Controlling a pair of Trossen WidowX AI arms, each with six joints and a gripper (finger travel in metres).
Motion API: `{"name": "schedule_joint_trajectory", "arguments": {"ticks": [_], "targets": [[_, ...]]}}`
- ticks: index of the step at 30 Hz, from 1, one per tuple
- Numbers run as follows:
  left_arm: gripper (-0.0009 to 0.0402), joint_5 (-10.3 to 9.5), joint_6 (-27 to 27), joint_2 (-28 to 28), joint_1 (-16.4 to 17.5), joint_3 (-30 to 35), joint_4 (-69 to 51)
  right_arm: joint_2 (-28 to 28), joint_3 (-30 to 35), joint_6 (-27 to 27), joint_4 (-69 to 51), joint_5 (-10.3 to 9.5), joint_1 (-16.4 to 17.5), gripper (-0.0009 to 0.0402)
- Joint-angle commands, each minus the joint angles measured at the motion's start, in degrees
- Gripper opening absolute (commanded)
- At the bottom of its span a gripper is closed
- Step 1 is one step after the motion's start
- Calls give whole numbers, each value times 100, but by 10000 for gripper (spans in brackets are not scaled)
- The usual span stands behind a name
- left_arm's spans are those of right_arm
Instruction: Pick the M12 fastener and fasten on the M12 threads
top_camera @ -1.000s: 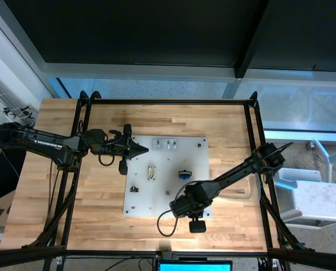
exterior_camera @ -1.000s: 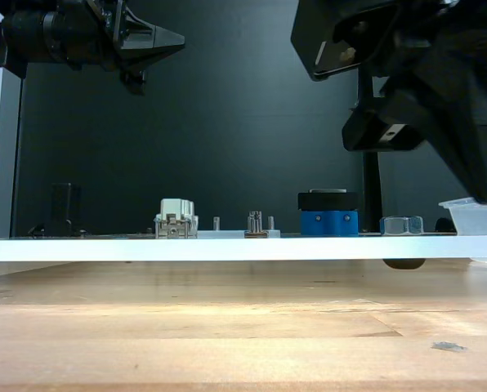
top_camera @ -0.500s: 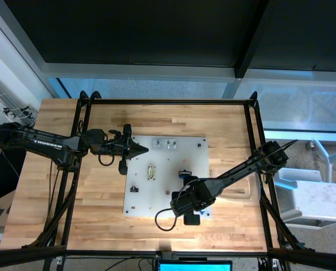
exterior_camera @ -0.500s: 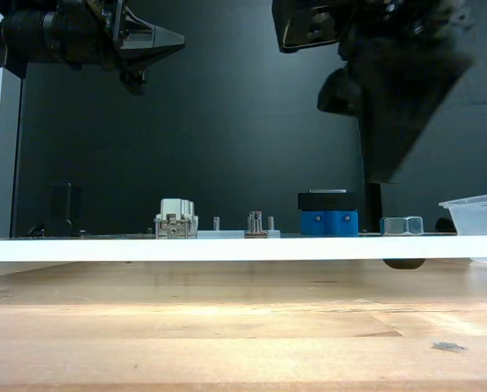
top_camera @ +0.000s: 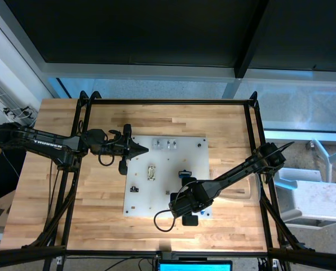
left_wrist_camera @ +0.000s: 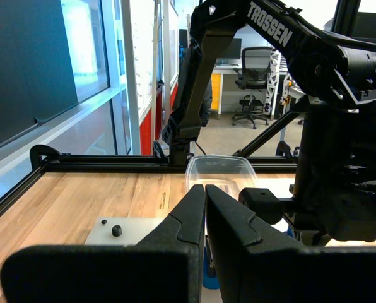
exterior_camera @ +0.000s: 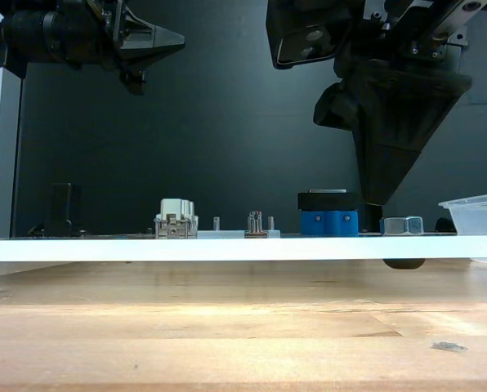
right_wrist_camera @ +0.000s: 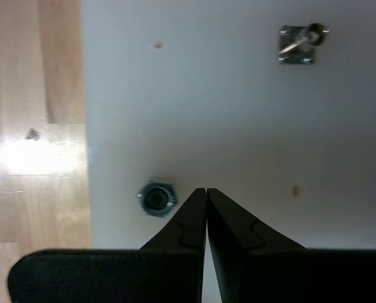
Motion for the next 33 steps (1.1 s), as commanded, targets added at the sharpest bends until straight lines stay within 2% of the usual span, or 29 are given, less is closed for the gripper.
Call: {"name": "schedule_joint_trajectory", "arguments": {"ticks": [1, 19, 22, 24, 25, 29, 30, 33], "targets": [[0, 2, 0, 2, 0, 2, 2, 7, -79, 52, 61, -17, 11, 0], [0, 2, 0, 2, 0, 2, 0, 7, -227, 127, 297, -83, 15, 0], [0, 2, 0, 2, 0, 2, 2, 7, -234, 125, 306, -212, 15, 0], [0, 2, 0, 2, 2, 2, 2, 7, -238, 125, 310, -225, 15, 0], [0, 2, 0, 2, 0, 2, 2, 7, -236, 122, 299, -299, 13, 0], [0, 2, 0, 2, 0, 2, 0, -9, -214, -11, 120, -1075, 11, 0], [0, 2, 0, 2, 0, 2, 2, -9, -203, -22, 55, -1139, 13, 0], [0, 2, 0, 2, 0, 2, 0, -39, -190, -20, -136, -1139, 13, 0]]}}
